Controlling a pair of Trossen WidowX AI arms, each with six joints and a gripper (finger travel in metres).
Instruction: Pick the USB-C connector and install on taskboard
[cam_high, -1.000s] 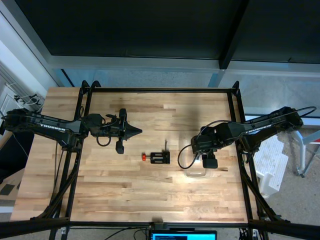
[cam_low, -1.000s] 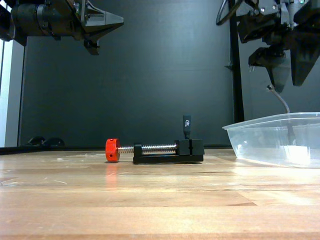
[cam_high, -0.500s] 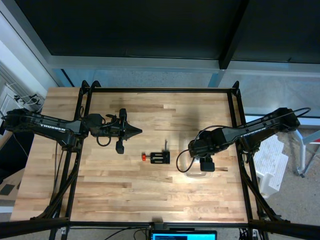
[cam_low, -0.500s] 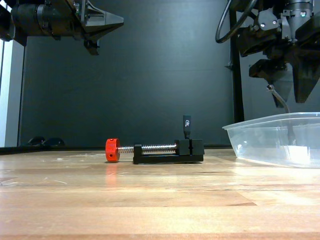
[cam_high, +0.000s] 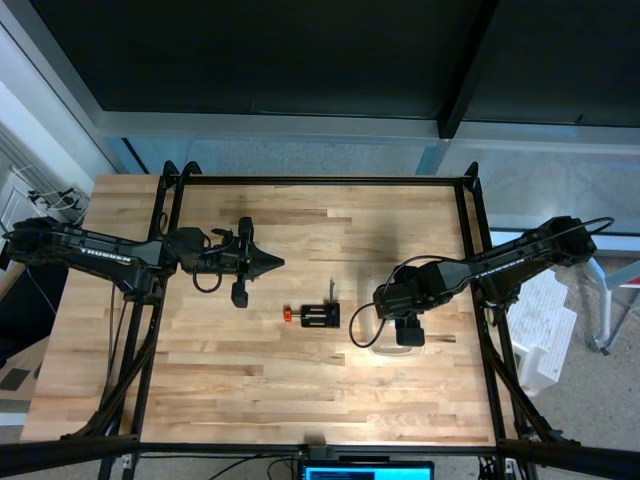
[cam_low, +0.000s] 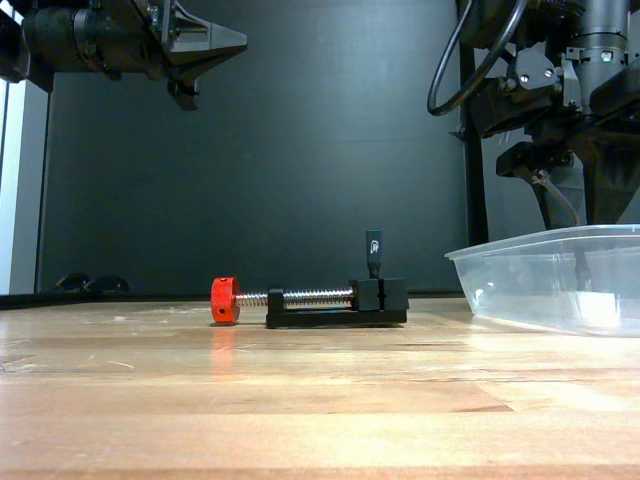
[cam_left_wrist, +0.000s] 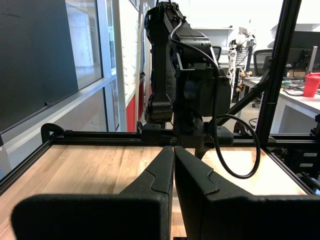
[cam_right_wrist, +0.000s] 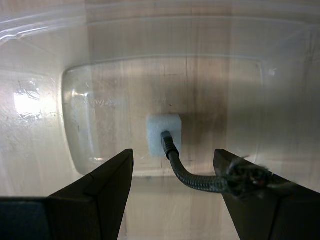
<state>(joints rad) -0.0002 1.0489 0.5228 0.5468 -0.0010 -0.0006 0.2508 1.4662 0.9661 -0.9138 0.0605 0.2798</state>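
On near-right part of wooden table (cam_low: 300, 400): clear plastic tray (cam_low: 510, 285), glossy, thin-walled, rounded corners. On tray floor: small white block (cam_right_wrist: 164, 129), foam-like, squarish. USB-C connector (cam_right_wrist: 166, 139), tiny dark plug, seated in block, with braided metal cable (cam_right_wrist: 195, 181) curving away. Above tray: right gripper (cam_right_wrist: 172, 154), 2 black fingers spread wide, 1 either side of block.

Left of tray, apart: taskboard (cam_low: 335, 305), black block, silver threaded screw, red-orange knob (cam_low: 225, 299), 1 upright dark pin (cam_low: 373, 250).

Farther left, high: left gripper (cam_left_wrist: 173, 150), wedge fingers pressed together, empty. White lettering on left arm (cam_high: 95, 253) reads roughly "TROSSEN".
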